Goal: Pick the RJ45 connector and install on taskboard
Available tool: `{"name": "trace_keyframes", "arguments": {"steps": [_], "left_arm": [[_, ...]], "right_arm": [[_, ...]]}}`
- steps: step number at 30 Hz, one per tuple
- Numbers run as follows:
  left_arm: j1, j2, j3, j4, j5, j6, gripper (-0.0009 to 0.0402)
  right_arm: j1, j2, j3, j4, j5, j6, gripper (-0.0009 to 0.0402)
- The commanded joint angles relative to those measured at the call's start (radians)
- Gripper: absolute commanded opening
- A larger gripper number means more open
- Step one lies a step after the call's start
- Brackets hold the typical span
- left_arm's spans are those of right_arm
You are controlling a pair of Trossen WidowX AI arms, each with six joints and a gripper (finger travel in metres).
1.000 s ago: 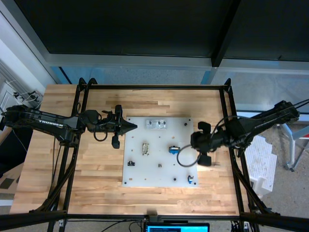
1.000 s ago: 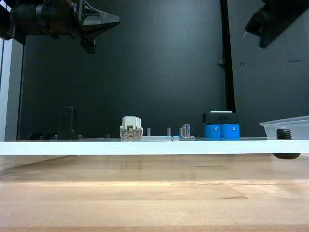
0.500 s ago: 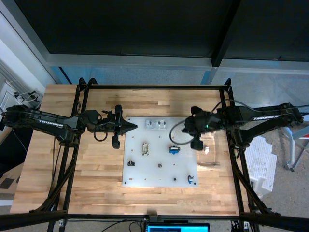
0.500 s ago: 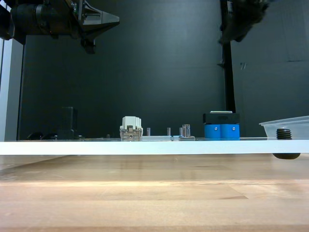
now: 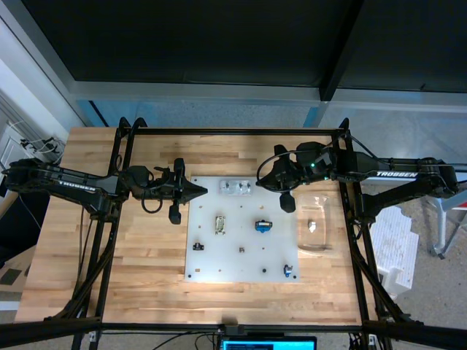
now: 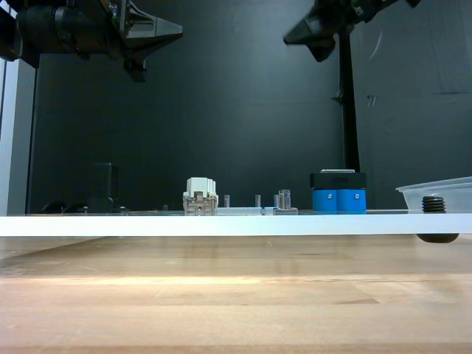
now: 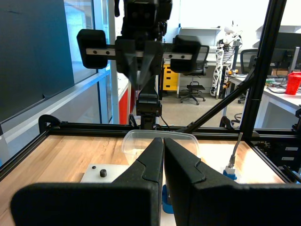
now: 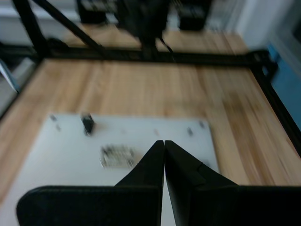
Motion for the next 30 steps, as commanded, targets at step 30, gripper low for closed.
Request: {"name": "trace_keyframes", "arguments": {"steps": [30], "left_arm": [[0.000, 0.000, 0.000, 0.000, 0.000, 0.000, 0.0000]], "right_arm": [[0.010, -0.057, -0.448, 0.834, 0.060, 0.110, 0.0000]]}}
